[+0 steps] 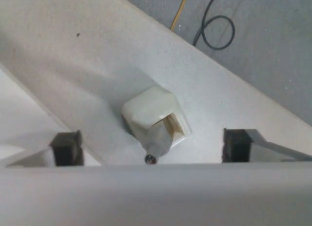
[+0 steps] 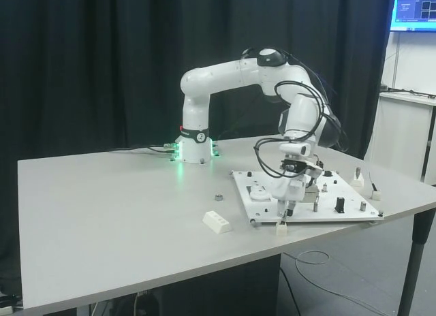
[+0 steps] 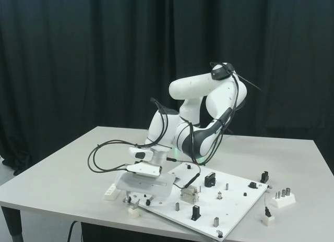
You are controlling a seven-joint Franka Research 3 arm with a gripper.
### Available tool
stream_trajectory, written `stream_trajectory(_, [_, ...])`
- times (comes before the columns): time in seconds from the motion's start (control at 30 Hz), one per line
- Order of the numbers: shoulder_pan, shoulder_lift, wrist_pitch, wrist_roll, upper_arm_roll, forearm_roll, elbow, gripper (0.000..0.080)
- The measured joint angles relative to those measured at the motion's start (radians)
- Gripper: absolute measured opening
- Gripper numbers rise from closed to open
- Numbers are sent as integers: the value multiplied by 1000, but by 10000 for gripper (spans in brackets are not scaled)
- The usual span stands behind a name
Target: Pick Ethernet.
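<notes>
The Ethernet piece (image 1: 155,115) is a small white plug block with a short grey stub. It lies on the grey table just off the near edge of the white board. My gripper (image 1: 151,147) is open, with one black fingertip (image 1: 66,148) on each side of the block and not touching it. The first room view shows the gripper (image 2: 289,208) hanging just above the block (image 2: 281,228). In the second room view the block (image 3: 134,212) sits below the gripper (image 3: 134,201), close to the table's front edge.
The white board (image 2: 310,206) carries several small black and grey parts. A white rectangular block (image 2: 218,221) and a small nut (image 2: 218,196) lie on the table beside it. Two small white holders (image 3: 282,198) stand past the board's far corner. Black cable (image 1: 214,28) lies on the floor below the table edge.
</notes>
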Motion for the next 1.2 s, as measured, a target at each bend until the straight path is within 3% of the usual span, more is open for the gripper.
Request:
stream_trajectory(0.1, [0,0,3,-25,3,5,-2,688])
stream_trajectory(0.13, [0,0,4,-27,4,7,-3,526])
stream_trajectory(0.3, [0,-1,7,-33,5,8,-5,526])
stream_trajectory(0.33, [0,-1,7,-34,5,8,-5,362])
stream_trajectory(0.6, [0,-1,10,-37,5,8,-5,362])
stream_trajectory(0.63, [0,-1,11,-37,5,8,-5,69])
stream_trajectory(1.2, [6,5,-14,-36,-23,8,-12,70])
